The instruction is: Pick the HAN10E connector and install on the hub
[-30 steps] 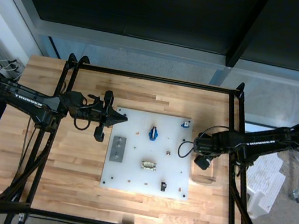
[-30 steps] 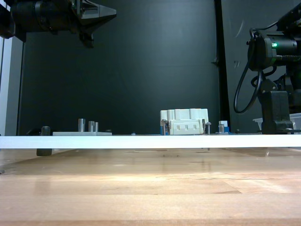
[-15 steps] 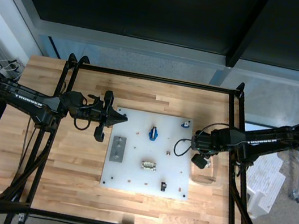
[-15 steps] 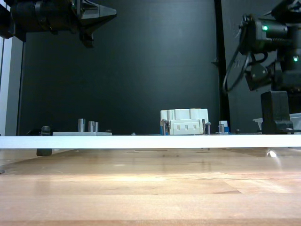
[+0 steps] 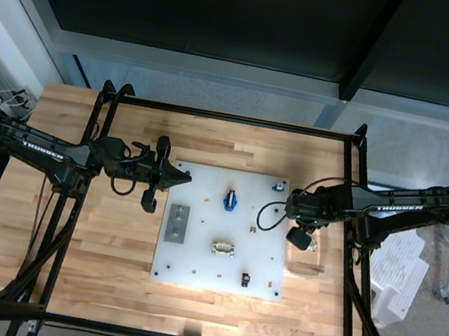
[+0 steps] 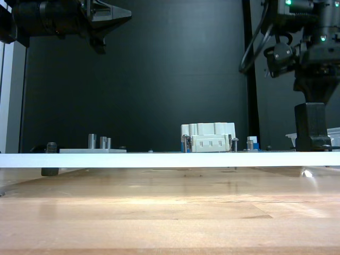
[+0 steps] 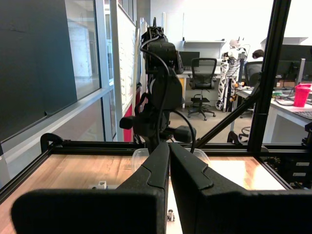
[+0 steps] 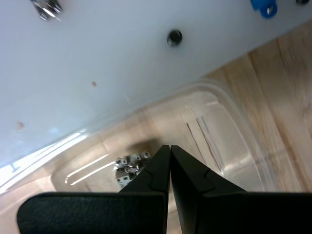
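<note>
Presently: HAN10E connector (image 6: 207,129) apparently stacked on hub (image 6: 210,143) just 6 o'clock of board (image 5: 192,257) centre; right claw (image 8: 169,147) closed, empty, tip down in clear tray (image 5: 309,267) at board's 3 o'clock; left claw (image 7: 169,145) closed, raised at 9 o'clock; hazard judged: sideways swing snags tray wall, dragging tray.

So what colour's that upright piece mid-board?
Blue piece, clearest in high view; left gripper near board, right gripper above tray.
</note>
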Controlling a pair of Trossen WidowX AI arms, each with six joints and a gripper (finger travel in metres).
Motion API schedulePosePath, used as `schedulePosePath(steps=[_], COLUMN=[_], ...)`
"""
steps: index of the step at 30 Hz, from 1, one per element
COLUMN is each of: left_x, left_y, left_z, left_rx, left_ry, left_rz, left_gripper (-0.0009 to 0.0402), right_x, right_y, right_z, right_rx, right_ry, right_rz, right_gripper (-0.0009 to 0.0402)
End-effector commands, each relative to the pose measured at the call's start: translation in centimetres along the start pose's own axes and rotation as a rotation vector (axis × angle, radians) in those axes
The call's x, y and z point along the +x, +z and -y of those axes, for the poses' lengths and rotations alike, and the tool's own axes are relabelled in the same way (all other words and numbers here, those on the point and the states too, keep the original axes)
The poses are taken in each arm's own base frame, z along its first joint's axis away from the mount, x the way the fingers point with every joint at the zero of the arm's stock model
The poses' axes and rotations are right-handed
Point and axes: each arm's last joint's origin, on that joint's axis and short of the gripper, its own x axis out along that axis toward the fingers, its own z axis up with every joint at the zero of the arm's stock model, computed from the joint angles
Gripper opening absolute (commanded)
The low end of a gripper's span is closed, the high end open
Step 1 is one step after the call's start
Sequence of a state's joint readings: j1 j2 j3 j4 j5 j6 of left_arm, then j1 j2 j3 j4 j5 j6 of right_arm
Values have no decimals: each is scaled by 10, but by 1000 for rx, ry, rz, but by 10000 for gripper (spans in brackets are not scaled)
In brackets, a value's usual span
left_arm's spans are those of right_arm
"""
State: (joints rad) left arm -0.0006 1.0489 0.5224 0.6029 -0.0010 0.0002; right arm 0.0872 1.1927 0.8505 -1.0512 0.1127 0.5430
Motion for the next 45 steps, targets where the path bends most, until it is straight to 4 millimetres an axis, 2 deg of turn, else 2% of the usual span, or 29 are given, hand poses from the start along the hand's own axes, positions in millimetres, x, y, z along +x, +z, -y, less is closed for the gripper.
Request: schedulePosePath(steps=[1, 11, 27, 35, 45], left_x=[0, 0, 0, 0, 0], left_y=[0, 0, 0, 0, 0], left_z=[0, 0, 0, 0, 0], left_rx=[0, 0, 0, 0, 0], left_ry=[0, 0, 0, 0, 0], left_rz=[0, 0, 0, 0, 0], left_gripper=[0, 0, 0, 0, 0], right_x=[-8, -21, -10, -1, -1], right_y=[5, 15, 45, 50, 50], right_z=[-2, -6, -26, -31, -31], right_rx=[-7, -22, -114, -136, -136], right_ry=[18, 39, 20, 13, 13], right_rz=[31, 73, 45, 29, 29], right_gripper=[0, 0, 0, 0, 0])
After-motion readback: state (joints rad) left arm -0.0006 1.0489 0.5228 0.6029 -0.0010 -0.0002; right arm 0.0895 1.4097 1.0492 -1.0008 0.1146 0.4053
